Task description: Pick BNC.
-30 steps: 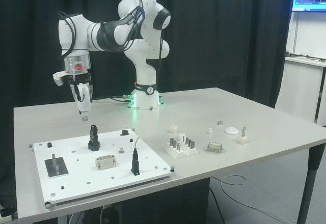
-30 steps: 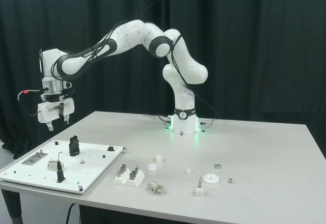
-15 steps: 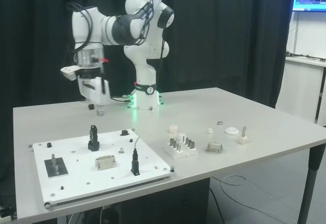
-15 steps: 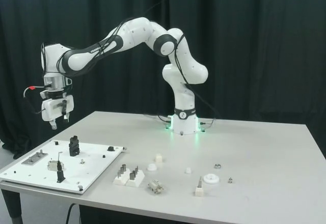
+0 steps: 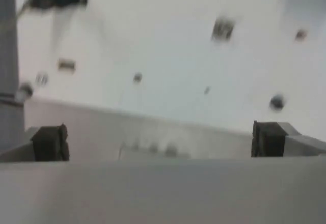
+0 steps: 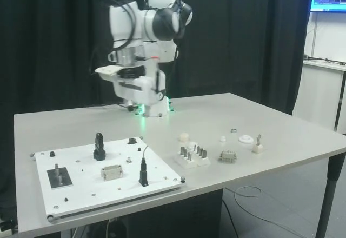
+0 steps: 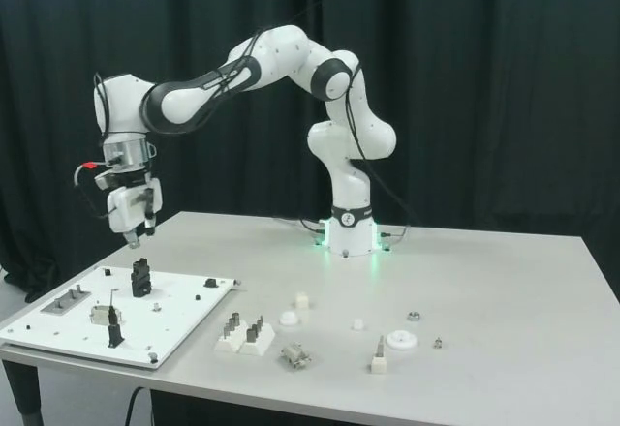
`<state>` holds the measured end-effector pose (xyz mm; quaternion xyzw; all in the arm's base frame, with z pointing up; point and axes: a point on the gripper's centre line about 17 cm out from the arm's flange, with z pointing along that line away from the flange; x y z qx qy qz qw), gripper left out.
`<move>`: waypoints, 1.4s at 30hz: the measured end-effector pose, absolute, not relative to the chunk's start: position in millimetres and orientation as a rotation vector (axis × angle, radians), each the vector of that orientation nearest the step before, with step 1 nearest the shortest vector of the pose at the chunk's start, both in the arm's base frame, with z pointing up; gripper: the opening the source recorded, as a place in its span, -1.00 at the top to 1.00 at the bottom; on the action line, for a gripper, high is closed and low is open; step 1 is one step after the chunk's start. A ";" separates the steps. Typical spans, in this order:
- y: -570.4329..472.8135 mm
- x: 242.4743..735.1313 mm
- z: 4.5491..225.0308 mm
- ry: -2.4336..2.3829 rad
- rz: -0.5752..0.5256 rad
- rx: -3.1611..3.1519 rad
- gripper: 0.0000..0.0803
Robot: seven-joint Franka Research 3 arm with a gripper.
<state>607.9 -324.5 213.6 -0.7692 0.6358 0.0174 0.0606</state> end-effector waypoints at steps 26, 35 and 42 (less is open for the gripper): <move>43.5 633.3 203.3 1.532 0.378 -2.527 -0.99; 139.6 621.4 187.0 1.487 0.307 -2.665 -0.99; 180.4 608.5 174.0 1.537 0.227 -2.729 -0.99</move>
